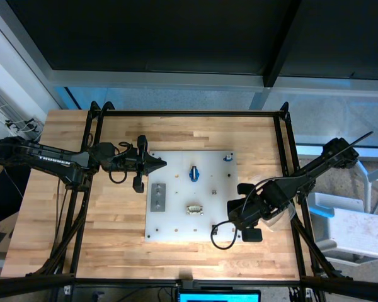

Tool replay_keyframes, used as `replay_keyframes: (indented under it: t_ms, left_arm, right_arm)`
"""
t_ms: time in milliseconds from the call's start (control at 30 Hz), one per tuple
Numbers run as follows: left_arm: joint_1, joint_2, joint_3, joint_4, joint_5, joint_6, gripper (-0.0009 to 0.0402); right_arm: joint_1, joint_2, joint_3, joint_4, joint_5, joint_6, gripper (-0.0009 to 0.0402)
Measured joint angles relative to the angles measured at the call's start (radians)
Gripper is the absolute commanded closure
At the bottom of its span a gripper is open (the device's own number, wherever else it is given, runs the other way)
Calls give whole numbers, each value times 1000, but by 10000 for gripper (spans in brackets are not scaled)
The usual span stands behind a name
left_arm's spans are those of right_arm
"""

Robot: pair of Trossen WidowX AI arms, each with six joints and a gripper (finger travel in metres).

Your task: Pick the 16mm bar from the taskboard and place it in the container

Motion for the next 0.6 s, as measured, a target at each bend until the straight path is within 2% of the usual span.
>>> replay_keyframes:
  t_ms: [600]
  left_arm:
    - [0, 0, 0, 0, 0, 0, 393]
  right_arm:
    - [-79, -171, -214, 3, -4, 81, 364]
